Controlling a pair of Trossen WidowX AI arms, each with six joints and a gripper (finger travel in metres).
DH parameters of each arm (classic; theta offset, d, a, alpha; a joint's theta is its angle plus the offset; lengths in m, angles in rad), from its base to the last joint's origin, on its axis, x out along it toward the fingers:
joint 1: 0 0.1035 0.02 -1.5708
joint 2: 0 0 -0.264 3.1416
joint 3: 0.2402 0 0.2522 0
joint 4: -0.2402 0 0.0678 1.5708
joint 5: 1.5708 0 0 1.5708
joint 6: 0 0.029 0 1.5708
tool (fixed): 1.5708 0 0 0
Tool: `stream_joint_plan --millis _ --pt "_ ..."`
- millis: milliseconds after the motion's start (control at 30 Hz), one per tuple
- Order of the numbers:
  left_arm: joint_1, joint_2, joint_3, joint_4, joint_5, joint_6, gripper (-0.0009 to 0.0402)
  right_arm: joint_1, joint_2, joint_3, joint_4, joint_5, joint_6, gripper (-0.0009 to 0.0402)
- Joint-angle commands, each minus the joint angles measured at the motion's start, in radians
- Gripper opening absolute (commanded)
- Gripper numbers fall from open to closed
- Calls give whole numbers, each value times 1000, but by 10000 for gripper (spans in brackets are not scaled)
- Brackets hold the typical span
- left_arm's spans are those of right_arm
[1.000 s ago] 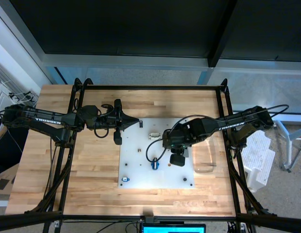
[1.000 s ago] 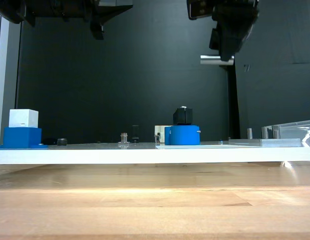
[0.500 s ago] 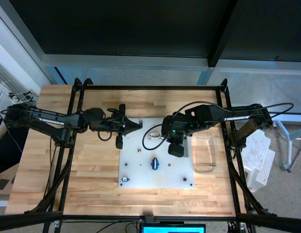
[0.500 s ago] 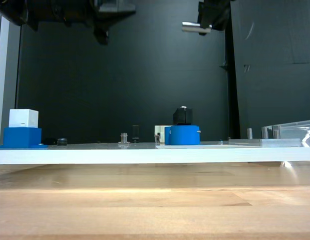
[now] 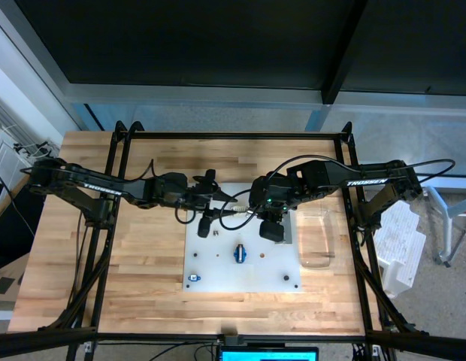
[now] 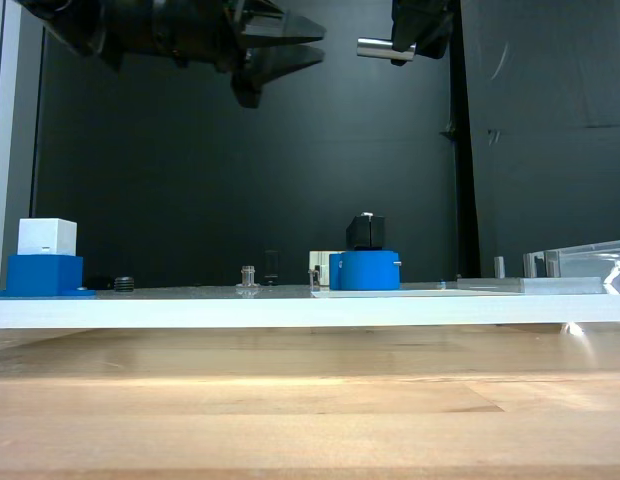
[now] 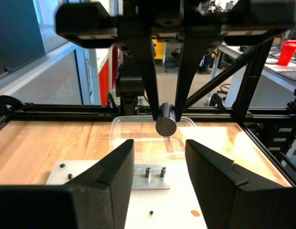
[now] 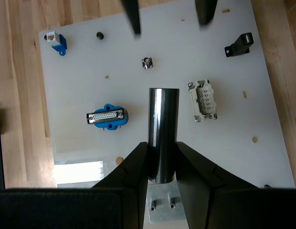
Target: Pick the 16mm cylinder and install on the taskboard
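The 16mm cylinder [image 8: 163,129] is a shiny metal bar, held level high above the taskboard [image 5: 218,263] with my right gripper [image 8: 162,157] shut on one end. In the low view the cylinder [image 6: 375,47] sticks out leftward from the right gripper [image 6: 415,30]. My left gripper [image 6: 315,42] stands open just left of the cylinder's free end, at about the same height. In the left wrist view the cylinder's round end face [image 7: 166,126] lies a short way beyond the left gripper [image 7: 159,145], in line with the gap between its fingers. Nothing sits between those fingers.
On the taskboard [image 8: 81,71] are a blue fitting [image 8: 107,117], a beige connector [image 8: 204,100] and a grey metal block [image 7: 150,175]. A clear plastic tray [image 5: 316,237] lies off the board's right edge. A blue-and-white block [image 6: 45,260] stands near the board's front left.
My left gripper has moved right over the board, up to the cylinder's free end. My right gripper first rose and shifted back with the cylinder, and over the last half second has barely moved.
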Motion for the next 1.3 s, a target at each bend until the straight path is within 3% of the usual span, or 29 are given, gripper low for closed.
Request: stream_joint_plan --millis 33,367,433,1200,1300 --pt "0 37 30 -8 2 -3 170 0 1 0 23 0 3 14" --pt "-1 96 102 -5 24 -28 179 -3 1 0 64 0 0 14" --pt "-1 102 116 -4 42 -29 175 -3 1 0 65 1 0 14" --pt "-1 102 121 -40 43 -38 106 -5 1 0 69 9 -8 14" --pt "-1 102 121 -39 67 -38 96 -5 1 0 69 9 -8 14"
